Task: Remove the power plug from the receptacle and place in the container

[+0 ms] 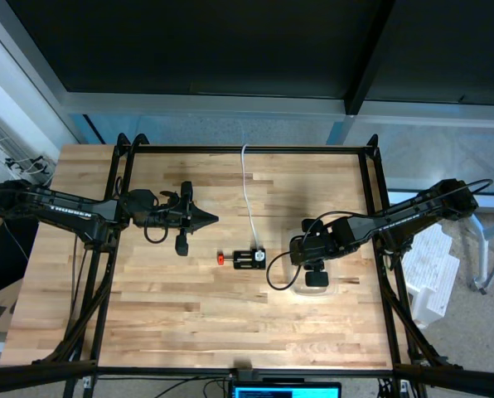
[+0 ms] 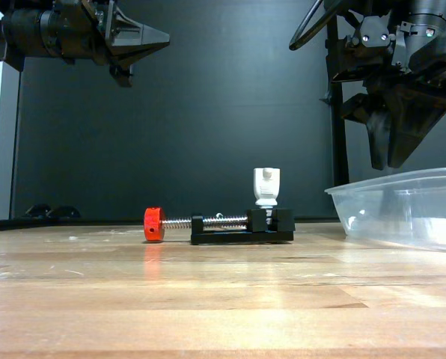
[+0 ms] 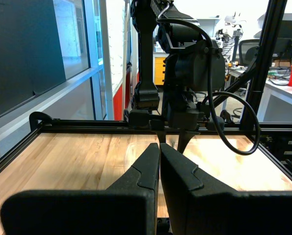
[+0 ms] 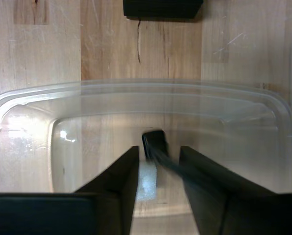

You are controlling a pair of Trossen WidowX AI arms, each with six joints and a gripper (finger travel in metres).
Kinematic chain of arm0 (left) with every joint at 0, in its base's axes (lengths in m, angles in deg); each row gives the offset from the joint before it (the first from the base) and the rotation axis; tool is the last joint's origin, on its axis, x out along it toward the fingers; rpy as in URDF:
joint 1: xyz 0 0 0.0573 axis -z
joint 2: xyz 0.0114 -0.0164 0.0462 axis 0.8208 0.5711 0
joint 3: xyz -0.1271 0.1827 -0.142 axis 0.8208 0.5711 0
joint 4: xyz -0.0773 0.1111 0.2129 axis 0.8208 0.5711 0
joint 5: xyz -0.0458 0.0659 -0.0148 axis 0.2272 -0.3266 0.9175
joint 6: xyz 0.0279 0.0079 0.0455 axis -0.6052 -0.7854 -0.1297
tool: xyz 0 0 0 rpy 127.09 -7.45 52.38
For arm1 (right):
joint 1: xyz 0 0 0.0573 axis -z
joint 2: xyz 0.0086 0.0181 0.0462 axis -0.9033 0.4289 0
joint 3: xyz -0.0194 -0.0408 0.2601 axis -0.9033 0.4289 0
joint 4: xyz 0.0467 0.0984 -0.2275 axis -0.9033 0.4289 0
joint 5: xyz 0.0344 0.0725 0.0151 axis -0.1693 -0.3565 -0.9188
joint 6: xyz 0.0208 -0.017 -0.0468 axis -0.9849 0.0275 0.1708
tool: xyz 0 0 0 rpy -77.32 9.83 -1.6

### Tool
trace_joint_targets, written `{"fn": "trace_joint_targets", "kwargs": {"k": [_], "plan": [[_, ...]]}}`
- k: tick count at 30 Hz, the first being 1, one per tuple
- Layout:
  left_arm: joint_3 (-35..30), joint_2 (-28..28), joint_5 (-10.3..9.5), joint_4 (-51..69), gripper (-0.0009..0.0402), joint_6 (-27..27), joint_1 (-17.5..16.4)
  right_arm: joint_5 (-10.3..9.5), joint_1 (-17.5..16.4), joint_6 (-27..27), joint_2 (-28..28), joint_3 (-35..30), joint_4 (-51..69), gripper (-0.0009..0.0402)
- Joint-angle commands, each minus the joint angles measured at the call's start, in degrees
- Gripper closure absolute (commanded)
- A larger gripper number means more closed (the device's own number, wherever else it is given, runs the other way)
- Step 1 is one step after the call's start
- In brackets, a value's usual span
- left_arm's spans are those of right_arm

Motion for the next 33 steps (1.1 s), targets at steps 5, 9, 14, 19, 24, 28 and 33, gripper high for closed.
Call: {"fn": "trace_joint_targets", "kwargs": {"k": [5, 9, 14, 19, 24, 28, 33], "plan": [[0.0, 0.0, 0.0, 0.0, 0.0393, 0.0, 0.0, -0.07, -0.3, -1.2, -2.5, 0.0, 0.5, 0.0179], [0.0, 0.0, 0.0, 0.0, 0.0393, 0.0, 0.0, -0.09, -0.3, -2.2, -4.1, 0.0, 1.7, 0.016], [0.0, 0.0, 0.0, 0.0, 0.0393, 0.0, 0.0, 0.0, -0.3, -2.3, -6.9, 0.0, 1.7, 0.0159], [0.0, 0.0, 0.0, 0.0, 0.0393, 0.0, 0.0, 1.38, 0.7, 1.1, -9.8, 0.0, -1.0, 0.0173], [0.0, 0.0, 0.0, 0.0, 0.0393, 0.0, 0.0, 1.57, 2.6, 4.3, -13.4, 0.0, -6.8, 0.0204], [0.0, 0.0, 0.0, 0.0, 0.0393, 0.0, 0.0, 1.57, 4.3, 5.9, -15.8, 0.9, -9.0, 0.0233], [0.0, 0.0, 0.0, 0.0, 0.0393, 0.0, 0.0, 1.53, 6.0, 7.7, -19.5, 5.9, -18.3, 0.0276]]}}
